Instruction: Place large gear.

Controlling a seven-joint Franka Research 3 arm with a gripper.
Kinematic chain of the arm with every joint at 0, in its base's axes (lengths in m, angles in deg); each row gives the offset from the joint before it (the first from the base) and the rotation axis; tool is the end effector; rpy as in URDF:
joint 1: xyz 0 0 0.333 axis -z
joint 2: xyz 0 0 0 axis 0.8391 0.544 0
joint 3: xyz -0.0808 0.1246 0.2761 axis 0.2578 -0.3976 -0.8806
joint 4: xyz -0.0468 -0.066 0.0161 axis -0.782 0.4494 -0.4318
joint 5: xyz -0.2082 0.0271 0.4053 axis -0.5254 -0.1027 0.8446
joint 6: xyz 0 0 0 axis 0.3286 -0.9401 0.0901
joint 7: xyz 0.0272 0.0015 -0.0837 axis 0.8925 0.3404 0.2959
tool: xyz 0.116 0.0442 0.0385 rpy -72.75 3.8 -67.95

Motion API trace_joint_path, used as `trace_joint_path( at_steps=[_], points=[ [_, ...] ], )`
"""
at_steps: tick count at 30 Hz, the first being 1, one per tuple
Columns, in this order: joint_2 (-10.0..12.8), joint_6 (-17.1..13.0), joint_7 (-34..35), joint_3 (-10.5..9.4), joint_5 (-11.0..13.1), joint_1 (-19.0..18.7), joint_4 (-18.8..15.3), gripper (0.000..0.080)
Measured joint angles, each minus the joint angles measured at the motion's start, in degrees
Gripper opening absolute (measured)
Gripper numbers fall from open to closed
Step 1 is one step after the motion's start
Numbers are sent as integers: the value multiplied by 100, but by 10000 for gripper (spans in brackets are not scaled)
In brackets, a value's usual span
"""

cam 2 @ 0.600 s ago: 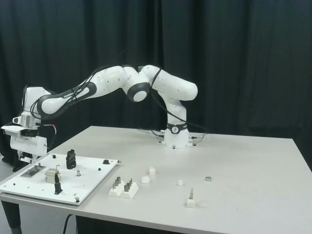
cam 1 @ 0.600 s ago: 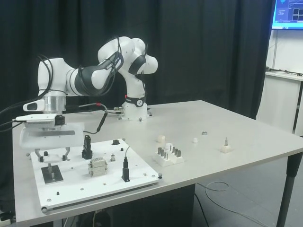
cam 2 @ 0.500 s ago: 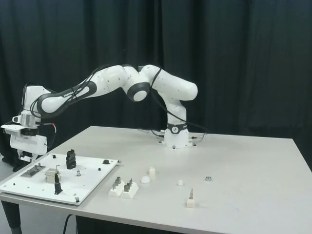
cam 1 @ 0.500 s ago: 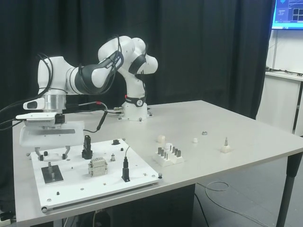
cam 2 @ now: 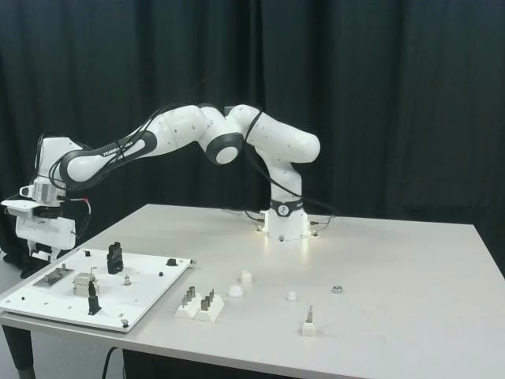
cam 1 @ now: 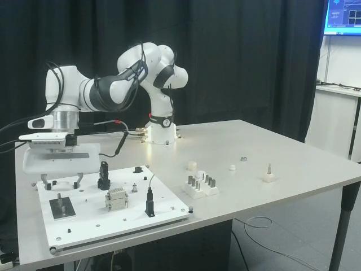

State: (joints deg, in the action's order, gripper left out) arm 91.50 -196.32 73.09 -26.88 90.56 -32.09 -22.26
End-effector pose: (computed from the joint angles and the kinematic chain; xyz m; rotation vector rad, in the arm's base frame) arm 0.6086 -0.6205 0.2320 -2.7474 1.4205 -0.4268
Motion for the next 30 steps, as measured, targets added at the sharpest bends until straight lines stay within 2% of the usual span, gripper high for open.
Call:
trace_joint_path(
  at_steps=[12, 20, 30],
  points=[
    [-51, 104, 0, -11, 19, -56, 55, 597],
    [-212, 499, 119, -11, 49, -221, 52, 597],
    [-490, 1201, 492, 8, 44, -533, -30, 597]
  ],
)
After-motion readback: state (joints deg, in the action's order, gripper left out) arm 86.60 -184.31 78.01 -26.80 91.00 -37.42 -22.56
